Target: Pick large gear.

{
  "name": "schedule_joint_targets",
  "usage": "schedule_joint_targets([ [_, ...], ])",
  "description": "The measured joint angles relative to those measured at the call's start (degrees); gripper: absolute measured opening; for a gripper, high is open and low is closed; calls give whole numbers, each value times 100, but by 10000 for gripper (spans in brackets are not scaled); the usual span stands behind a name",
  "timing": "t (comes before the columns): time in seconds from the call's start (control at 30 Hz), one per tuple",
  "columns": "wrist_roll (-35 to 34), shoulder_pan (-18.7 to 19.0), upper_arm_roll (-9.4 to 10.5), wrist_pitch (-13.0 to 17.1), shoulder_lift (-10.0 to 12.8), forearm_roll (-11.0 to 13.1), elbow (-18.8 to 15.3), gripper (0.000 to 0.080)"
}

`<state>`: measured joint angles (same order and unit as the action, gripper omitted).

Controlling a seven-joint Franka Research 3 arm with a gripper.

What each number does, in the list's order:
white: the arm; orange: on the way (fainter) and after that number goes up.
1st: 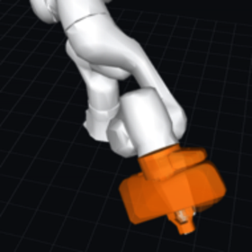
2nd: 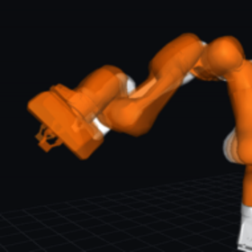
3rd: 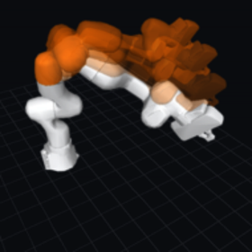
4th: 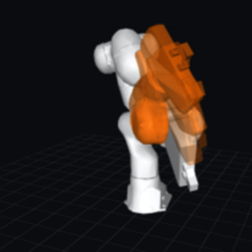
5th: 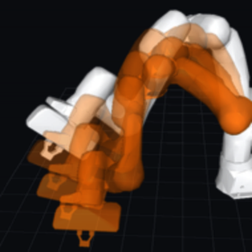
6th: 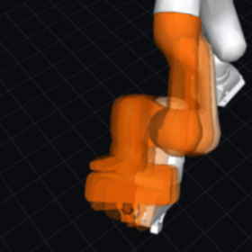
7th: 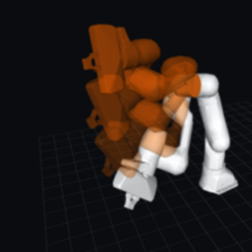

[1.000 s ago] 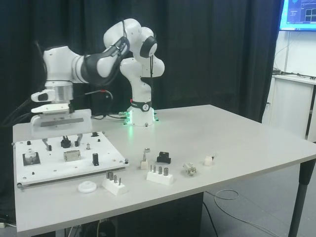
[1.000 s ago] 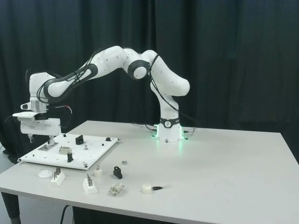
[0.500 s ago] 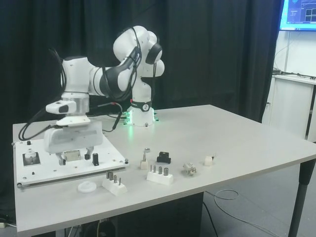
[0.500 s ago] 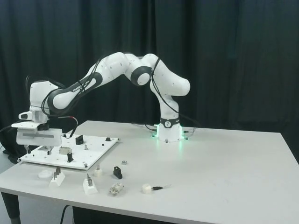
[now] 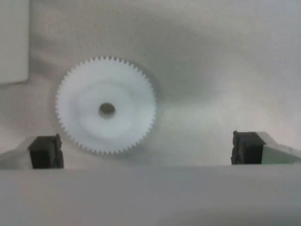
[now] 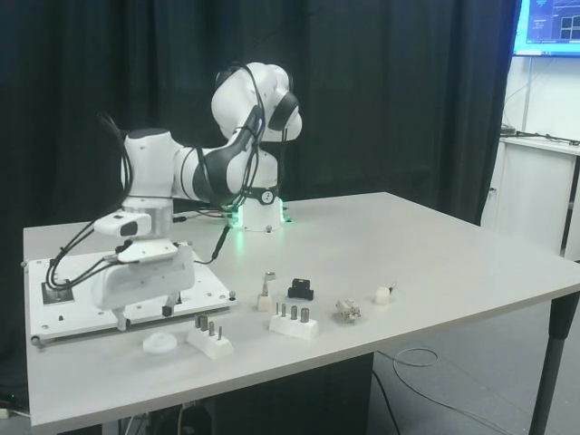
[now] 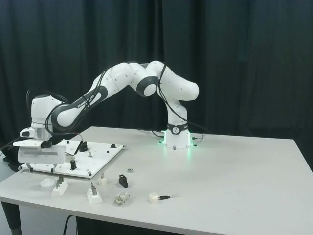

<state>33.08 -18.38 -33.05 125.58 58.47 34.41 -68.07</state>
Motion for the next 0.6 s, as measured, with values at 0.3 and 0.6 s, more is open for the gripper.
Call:
schedule_joint_targets([
  [0.3, -22, -10, 37, -92, 118, 0, 2, 800],
  [0.6, -44, -14, 47, -275, 127, 5, 1, 800],
])
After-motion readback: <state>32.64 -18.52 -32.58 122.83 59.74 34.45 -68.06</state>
